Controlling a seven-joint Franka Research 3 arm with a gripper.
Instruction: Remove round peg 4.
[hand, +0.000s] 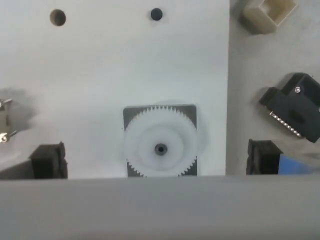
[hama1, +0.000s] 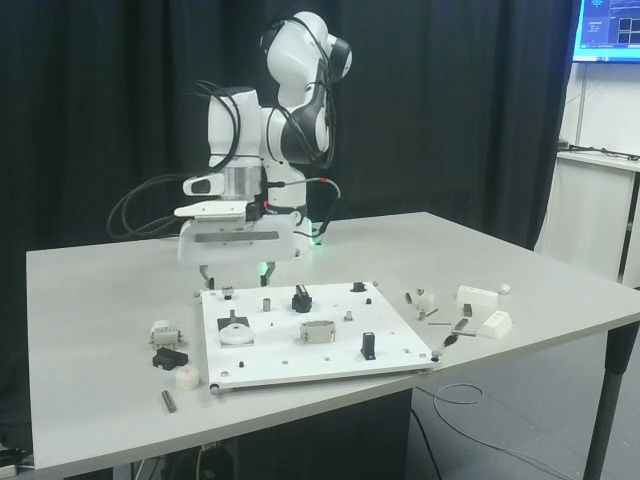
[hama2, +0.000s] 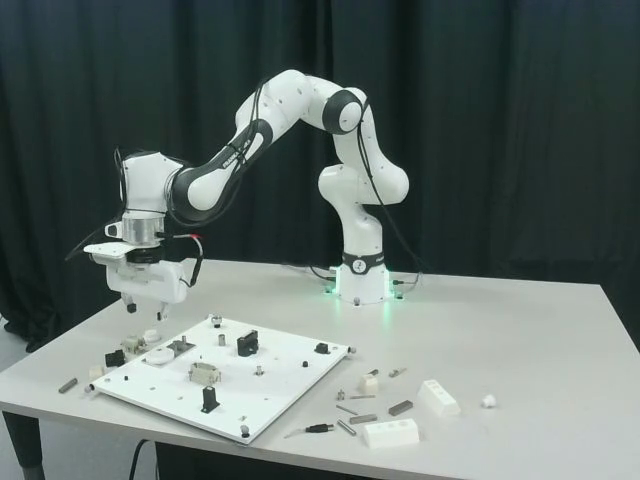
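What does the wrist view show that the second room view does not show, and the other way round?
Only the wrist view shows the teeth of the white gear, the black hole at its centre, and both fingertips wide apart on either side of it.

Only the second room view shows the whole white arm, its base with a green light, the grey table and the loose parts beside the board.

Both show the white board, the gear and the gripper above them.
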